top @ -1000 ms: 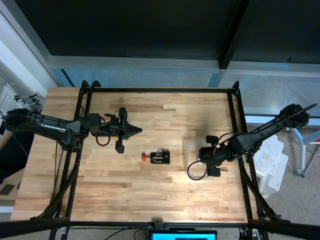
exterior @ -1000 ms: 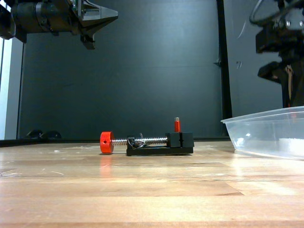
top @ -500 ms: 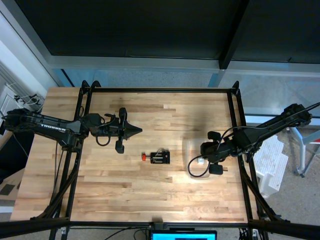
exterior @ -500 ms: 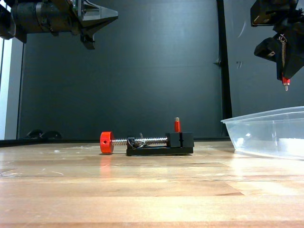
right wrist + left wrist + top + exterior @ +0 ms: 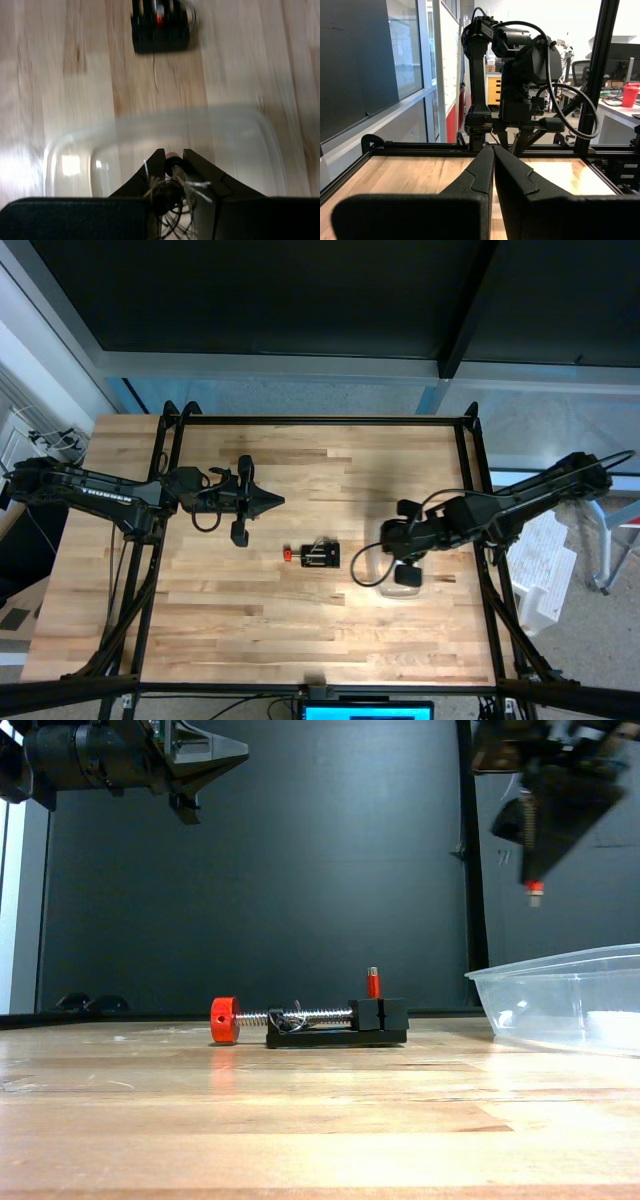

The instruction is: Pick the RCA connector and install on taskboard

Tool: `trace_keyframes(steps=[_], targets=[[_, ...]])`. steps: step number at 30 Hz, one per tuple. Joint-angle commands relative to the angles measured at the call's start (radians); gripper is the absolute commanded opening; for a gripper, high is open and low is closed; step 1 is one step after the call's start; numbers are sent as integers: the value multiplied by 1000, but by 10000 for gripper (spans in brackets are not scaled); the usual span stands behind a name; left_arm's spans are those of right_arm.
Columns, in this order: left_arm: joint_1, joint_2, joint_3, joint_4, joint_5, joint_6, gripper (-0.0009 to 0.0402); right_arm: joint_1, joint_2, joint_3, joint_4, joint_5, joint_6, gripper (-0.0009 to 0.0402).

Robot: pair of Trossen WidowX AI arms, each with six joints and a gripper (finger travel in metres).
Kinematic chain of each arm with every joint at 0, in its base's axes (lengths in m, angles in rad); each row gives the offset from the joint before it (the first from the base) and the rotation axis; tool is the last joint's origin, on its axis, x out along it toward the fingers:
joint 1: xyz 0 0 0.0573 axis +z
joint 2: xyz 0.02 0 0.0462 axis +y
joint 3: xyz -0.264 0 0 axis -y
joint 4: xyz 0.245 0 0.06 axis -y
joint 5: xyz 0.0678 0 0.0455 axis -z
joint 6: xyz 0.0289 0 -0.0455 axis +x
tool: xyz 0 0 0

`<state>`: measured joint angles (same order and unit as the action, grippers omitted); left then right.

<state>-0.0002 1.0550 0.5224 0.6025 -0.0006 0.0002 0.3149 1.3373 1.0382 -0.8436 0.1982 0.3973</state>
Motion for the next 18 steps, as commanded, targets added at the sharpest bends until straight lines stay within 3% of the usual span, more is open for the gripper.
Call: trace_keyframes(steps=[1, 18], targets=[[0, 1, 0, 0, 0, 0, 0, -17, 62, 39, 42, 4, -14, 0], [0, 0, 0, 0, 0, 0, 0, -74, 323, 261, 63, 16, -64, 0]])
